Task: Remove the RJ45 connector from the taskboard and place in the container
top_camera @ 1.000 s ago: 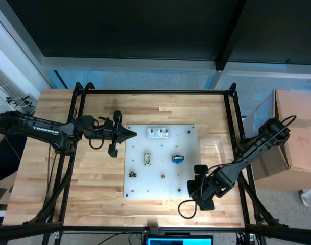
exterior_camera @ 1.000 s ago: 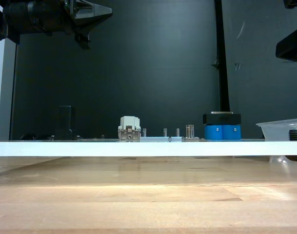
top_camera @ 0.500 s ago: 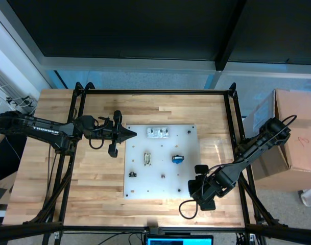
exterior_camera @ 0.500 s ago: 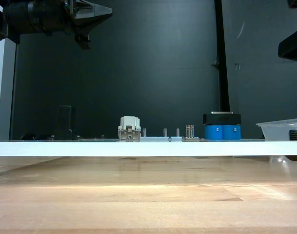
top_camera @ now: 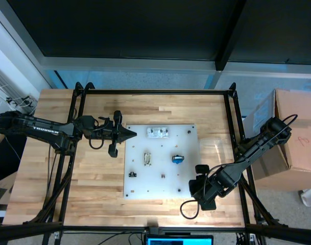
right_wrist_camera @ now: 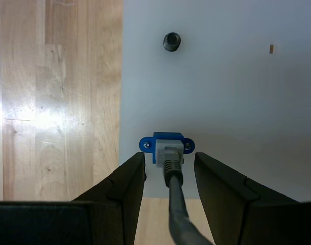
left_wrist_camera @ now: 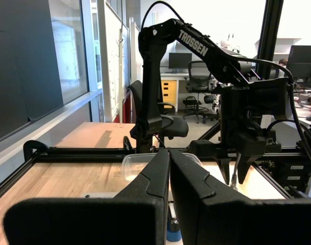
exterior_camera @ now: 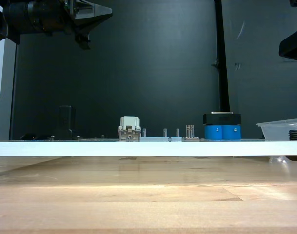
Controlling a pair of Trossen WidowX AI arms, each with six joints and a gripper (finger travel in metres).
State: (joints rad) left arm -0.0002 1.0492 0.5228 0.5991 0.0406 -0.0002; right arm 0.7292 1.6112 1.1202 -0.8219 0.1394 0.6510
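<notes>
The grey RJ45 connector sits plugged into its blue socket at the edge of the white taskboard, with its cable trailing off the board. My right gripper hangs above it, open, one finger on each side and neither touching it. In the high view the right gripper covers the board's near right corner and hides the connector. My left gripper is shut and empty, raised beside the board's far left edge. The clear container lies right of the board.
The board carries a blue block, a white connector block, a metal part and a black screw. The container's rim shows at the low view's right. A black frame rail runs past the container.
The right gripper has drifted very slightly to the right. The connector stays in its socket and the left arm has not moved.
</notes>
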